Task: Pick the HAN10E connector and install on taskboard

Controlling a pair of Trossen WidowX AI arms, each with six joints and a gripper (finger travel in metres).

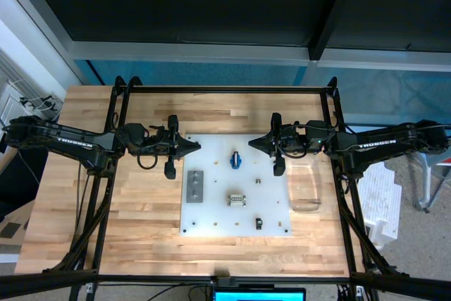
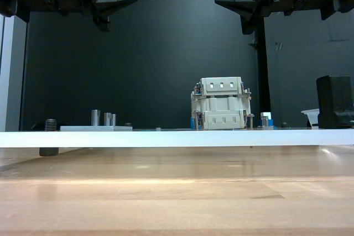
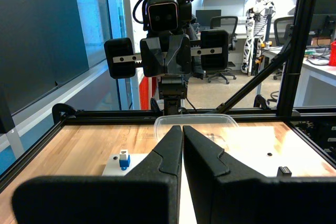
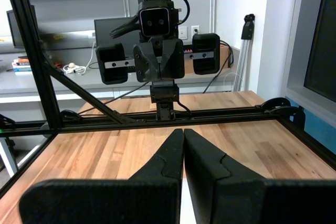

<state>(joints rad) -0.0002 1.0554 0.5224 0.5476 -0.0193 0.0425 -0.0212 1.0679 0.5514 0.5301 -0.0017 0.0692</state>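
Along the table in the low view, I get the taskboard only edge-on, so its fittings are hard to place there, and both arms are cut off by the frame. The left gripper hangs above the taskboard's far left corner and the right gripper above its far edge. Their tips face each other, well apart, each with fingers pressed together on nothing, high above the board. The clear tray lies along the taskboard's right edge; I cannot tell whether it touches. The HAN10E connector stands upright near the taskboard's middle with bare board around it, partly hiding the blue knob in the low view.
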